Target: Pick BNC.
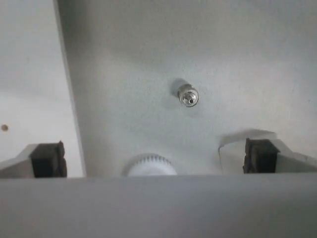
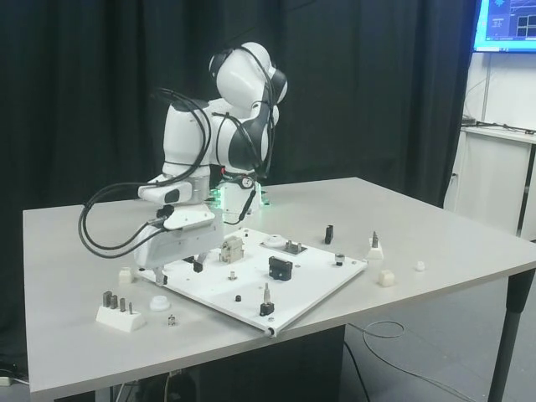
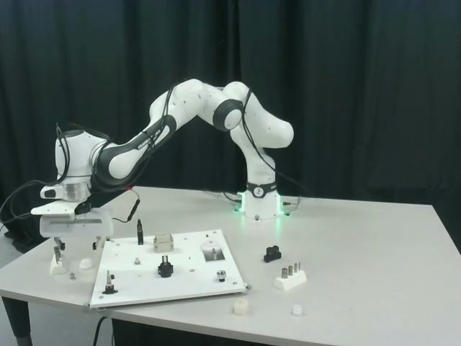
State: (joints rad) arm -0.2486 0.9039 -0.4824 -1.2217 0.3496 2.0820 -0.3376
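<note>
Wrist view shows the BNC upright on the desk, upper centre of frame. The tool is released, empty. Centre it over the connector before descending.

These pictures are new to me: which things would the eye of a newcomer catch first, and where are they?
First comes the white arm, which reaches from its base at the back of the grey table down past the edge of the white board. Its gripper hangs open above a small metal BNC connector, which stands alone on the table. A white toothed wheel lies near it.
</note>
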